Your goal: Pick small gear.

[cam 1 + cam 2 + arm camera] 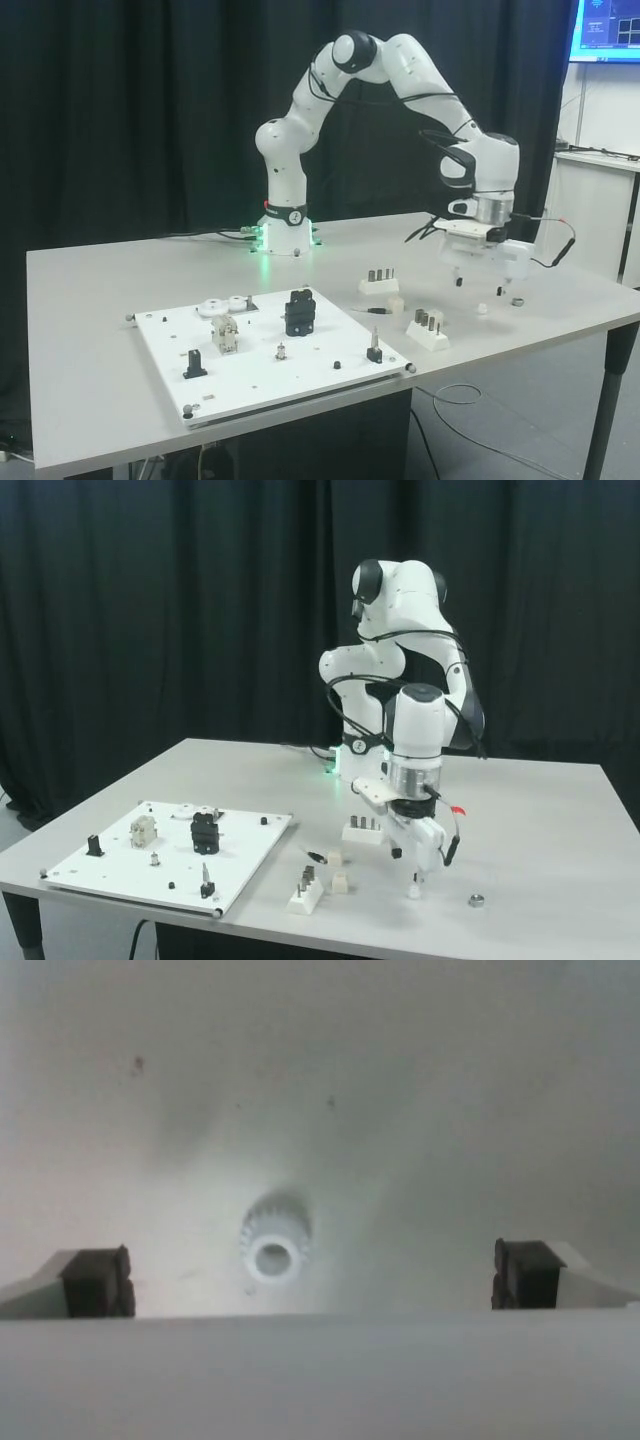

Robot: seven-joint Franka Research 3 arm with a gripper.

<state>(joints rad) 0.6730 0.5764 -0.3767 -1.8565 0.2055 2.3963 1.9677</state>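
Small gear [274, 1244] upright, bore vertical

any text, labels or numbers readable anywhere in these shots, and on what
None can be read.
The screen at the top corner of the first room view shows lines of text, too small to read.
The arm, the gripper, the small gear and the white board show no legible marking.
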